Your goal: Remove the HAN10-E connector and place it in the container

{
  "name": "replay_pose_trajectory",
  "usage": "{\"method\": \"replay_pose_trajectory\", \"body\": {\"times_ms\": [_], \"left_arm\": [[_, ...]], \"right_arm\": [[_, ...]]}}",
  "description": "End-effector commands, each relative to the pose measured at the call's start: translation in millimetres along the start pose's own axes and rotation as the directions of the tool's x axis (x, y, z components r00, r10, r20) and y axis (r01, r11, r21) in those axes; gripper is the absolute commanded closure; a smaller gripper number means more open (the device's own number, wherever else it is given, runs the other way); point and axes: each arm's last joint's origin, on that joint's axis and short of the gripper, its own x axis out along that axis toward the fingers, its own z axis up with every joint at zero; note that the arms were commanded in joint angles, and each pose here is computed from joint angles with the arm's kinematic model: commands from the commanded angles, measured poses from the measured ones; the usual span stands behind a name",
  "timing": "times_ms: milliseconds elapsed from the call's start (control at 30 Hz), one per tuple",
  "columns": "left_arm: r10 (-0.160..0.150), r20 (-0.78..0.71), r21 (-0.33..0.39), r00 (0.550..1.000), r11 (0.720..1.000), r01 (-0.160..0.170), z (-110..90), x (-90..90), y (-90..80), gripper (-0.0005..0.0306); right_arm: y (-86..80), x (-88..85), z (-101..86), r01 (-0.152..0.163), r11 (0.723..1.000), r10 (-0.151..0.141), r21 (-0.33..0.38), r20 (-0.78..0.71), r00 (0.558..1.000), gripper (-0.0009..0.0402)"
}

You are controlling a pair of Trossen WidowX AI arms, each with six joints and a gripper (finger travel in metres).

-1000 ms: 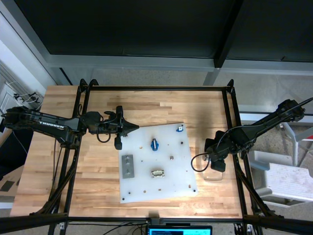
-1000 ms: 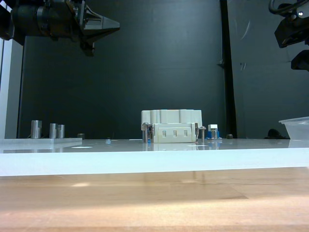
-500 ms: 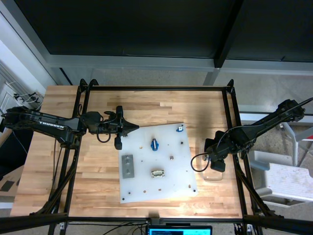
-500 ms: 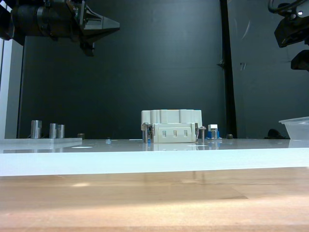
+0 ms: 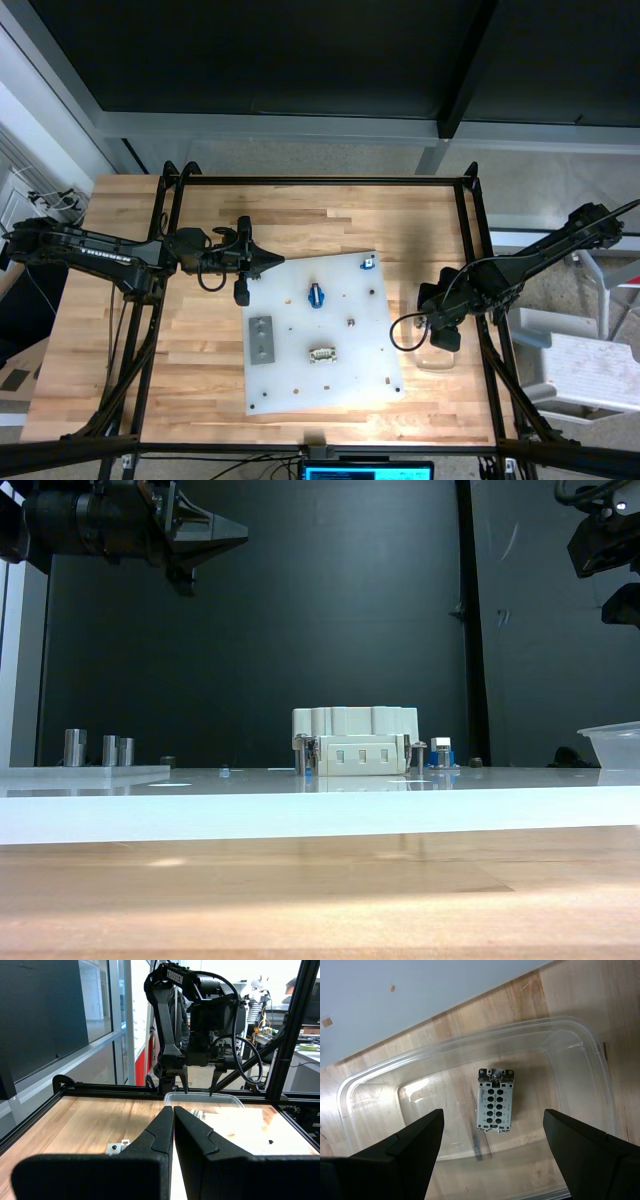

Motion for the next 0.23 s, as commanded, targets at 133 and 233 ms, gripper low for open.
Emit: {"method": "replay_pose_trajectory", "body": {"times_ms": [133,233], "left_arm": [[0.0,0.001,0.0,1.0,1.0,0.0,0.2,0.0,0.1,0.03],[0.0,0.0,0.0,1.0,1.0,0.0,0.1,0.1,0.1,0.03]], "right_arm": [[0.4,0.0,0.3,-0.003,1.0,0.003,0.0,0.003,1.0,0.0114],[0.8,0.0,0.8,-0.007,1.0,0.007,0.001,0.008,1.0,0.0114]]}}
